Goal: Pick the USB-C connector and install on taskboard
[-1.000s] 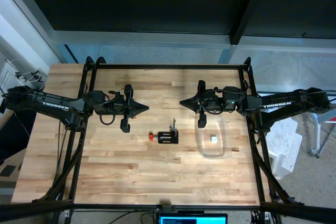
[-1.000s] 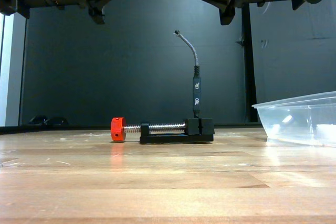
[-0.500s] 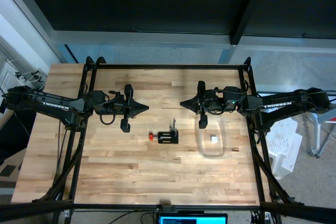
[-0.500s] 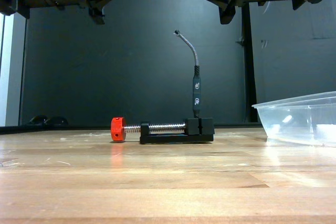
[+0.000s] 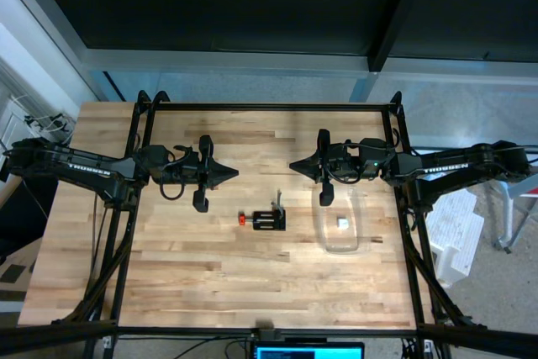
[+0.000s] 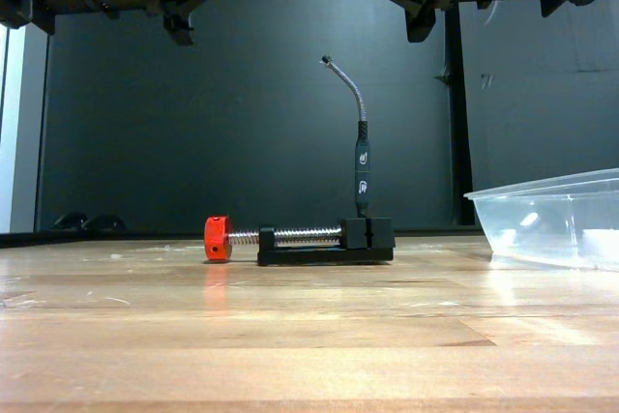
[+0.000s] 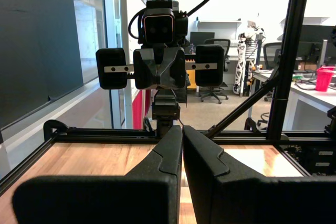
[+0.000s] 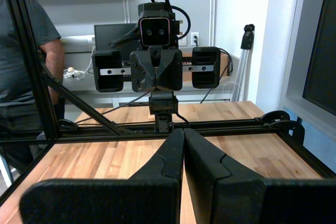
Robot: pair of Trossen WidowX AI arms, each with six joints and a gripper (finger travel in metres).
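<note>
The black USB-C connector (image 6: pixel 362 173) stands upright on the tab held by the black vise (image 6: pixel 325 242) with its red knob (image 6: pixel 218 238). Its grey braided cable (image 6: pixel 349 90) curves up and to the left, and nothing holds it. In the high view the vise (image 5: pixel 267 221) sits mid-table. My left gripper (image 5: pixel 231 174) hovers high over the table left of the vise, fingers (image 7: pixel 170 150) pressed together and empty. My right gripper (image 5: pixel 294 165) hangs high, up and to the right of the vise, fingers (image 8: pixel 176 150) shut with nothing between them.
A clear tray (image 5: pixel 340 221) holding a white block (image 5: pixel 342 223) lies right of the vise; its rim (image 6: pixel 542 191) shows in the low view. Black frame rails (image 5: pixel 269 108) border the wooden table.
The right gripper has drawn back slightly to the right and a touch higher. The connector, vise and left arm have stayed where they were.
</note>
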